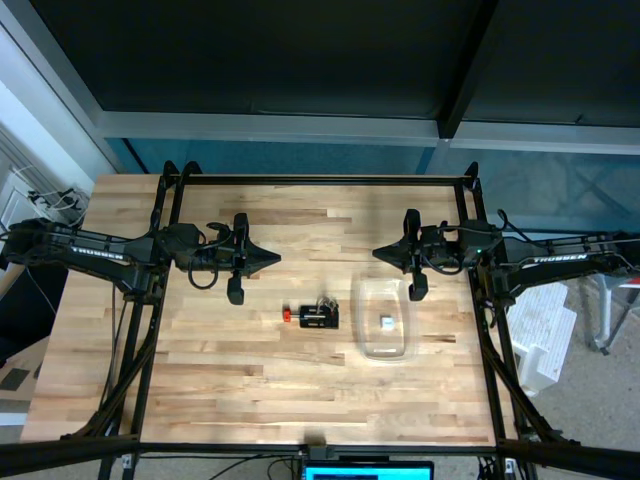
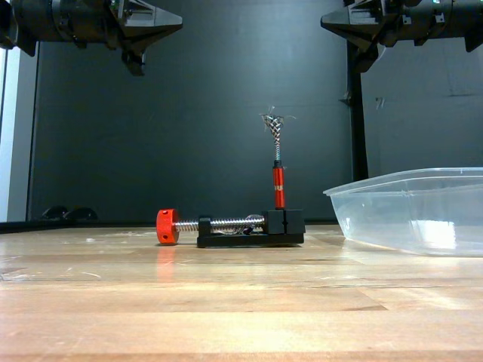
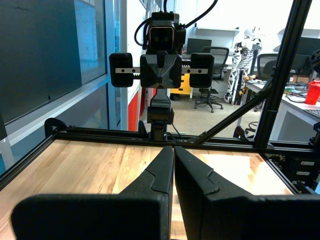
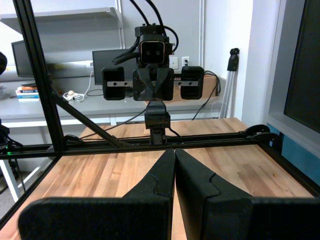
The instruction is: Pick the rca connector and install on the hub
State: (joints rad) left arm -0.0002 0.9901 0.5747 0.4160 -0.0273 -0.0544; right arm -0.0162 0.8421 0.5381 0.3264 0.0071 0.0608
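The hub (image 1: 320, 318) lies near the middle of the wooden table (image 1: 220, 370). Its long axis runs 9 to 3 o'clock, with the red stub (image 1: 286, 314) at the 9 o'clock end. In the low view a silvery threaded rod (image 2: 223, 223) joins the red stub to the black block. On the block a slim red-sleeved pin (image 2: 278, 186) stands upright, topped with frayed silvery braid (image 2: 275, 128). I cannot tell whether that pin is the rca connector, and no loose one can be made out. Just beside the hub at 3 o'clock sits a clear plastic tray (image 1: 366, 345) with a tiny white cube (image 1: 386, 322) inside. The left gripper (image 1: 272, 258) hangs in the air at about 11 o'clock from the hub. Its fingers (image 3: 160, 172) are pressed together and hold nothing. The right gripper (image 1: 380, 254) hangs at about 1 o'clock from the hub, past the tray's 12 o'clock edge. Its fingers (image 4: 161, 175) are likewise closed with nothing between them. The two tips point at each other, well apart. White lettering on each arm (image 1: 95, 253) reads TROSSEN.
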